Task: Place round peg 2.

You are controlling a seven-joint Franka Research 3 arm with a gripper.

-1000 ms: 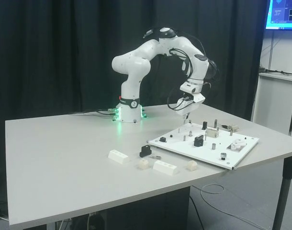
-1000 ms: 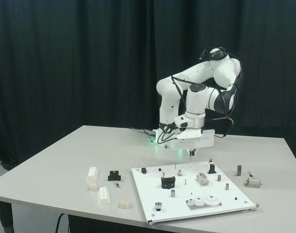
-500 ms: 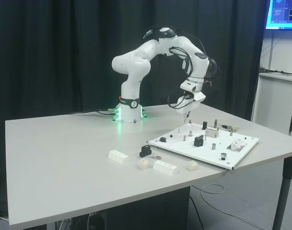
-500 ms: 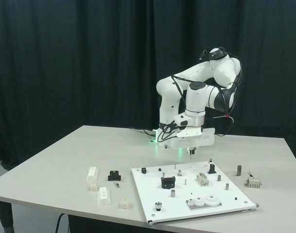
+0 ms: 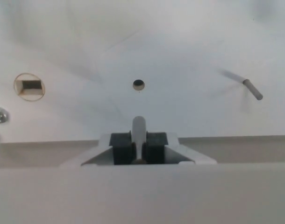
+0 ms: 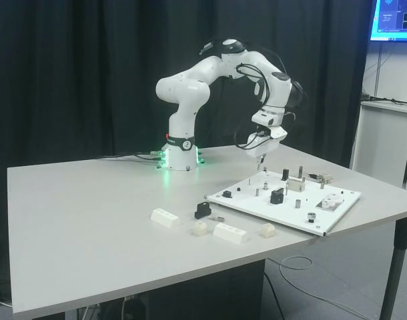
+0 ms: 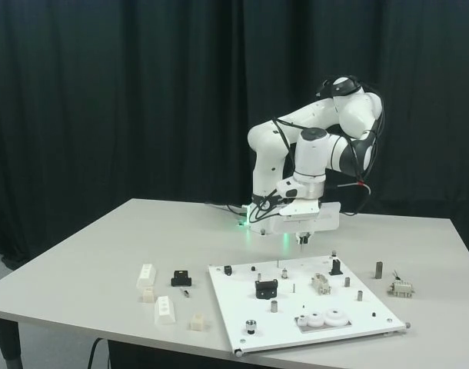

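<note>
My gripper is shut on a thin grey round peg that sticks out between the black pads. In the wrist view a small round hole in the white board lies just beyond the peg's tip. From the room views the gripper hangs above the far edge of the white board, well clear of it. The peg is too small to make out there.
On the board stand several small black and grey parts, such as a black block and white gears. A square socket and another grey peg show near the hole. White blocks lie on the grey table.
The arm has risen a little, lifting the gripper higher above the board's far edge. The grip has stayed shut.
</note>
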